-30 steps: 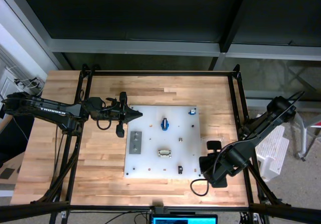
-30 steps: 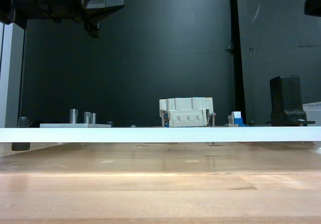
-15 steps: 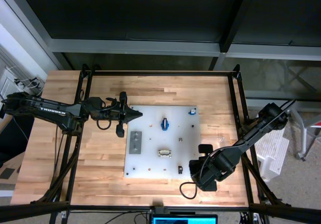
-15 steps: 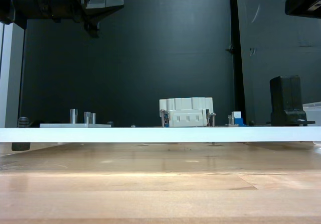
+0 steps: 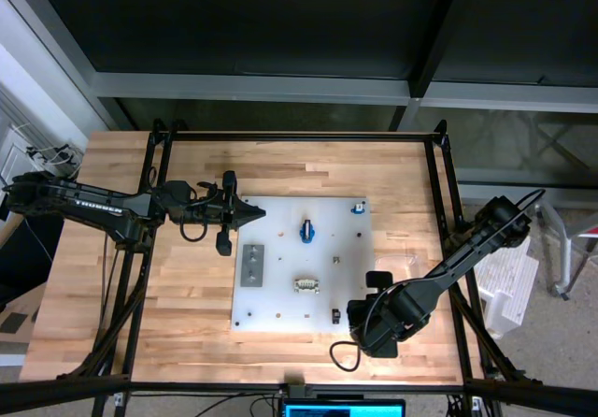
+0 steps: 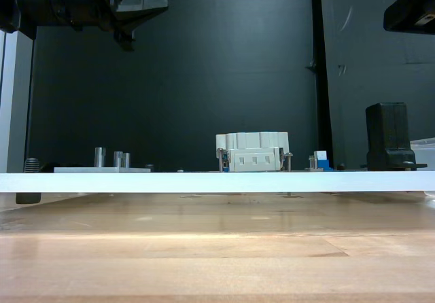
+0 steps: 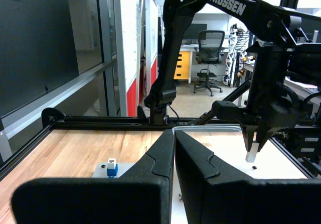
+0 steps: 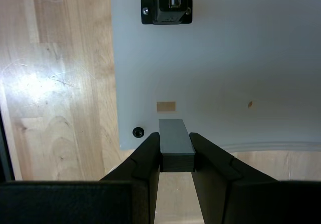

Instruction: Pick the 16mm bar and install on taskboard

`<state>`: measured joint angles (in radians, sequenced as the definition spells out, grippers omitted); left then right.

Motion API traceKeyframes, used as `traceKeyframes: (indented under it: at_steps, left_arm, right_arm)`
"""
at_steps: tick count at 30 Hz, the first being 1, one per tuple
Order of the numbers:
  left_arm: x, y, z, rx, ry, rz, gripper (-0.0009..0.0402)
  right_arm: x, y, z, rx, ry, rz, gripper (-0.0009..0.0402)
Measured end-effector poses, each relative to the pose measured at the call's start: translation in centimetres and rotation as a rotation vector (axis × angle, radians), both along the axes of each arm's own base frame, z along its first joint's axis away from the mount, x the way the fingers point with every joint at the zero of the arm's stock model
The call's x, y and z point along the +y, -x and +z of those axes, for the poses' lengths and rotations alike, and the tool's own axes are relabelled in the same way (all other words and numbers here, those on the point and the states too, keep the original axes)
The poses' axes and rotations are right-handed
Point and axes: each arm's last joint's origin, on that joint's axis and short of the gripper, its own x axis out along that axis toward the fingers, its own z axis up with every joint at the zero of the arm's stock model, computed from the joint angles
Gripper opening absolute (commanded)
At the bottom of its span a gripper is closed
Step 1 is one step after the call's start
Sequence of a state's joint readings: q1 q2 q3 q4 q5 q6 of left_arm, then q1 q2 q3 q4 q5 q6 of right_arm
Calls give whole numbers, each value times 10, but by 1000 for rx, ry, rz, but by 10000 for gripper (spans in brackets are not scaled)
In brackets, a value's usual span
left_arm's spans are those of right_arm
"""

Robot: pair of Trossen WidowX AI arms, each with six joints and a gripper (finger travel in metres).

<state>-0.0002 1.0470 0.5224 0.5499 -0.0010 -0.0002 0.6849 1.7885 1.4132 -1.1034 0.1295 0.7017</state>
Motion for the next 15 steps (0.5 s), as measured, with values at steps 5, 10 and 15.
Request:
traceKeyframes:
  at_steps: [5,10,15]
  left_arm:
    - [0,0,0,0,0,0,0]
    - [0,0,0,0,0,0,0]
    - [0,0,0,0,0,0,0]
  right_arm:
    - [2,-4,-6,-1,-1,-11,9]
    - [2,-7,-11,9,6,-16,9]
    - [3,-8,-15,8,7,-15,9]
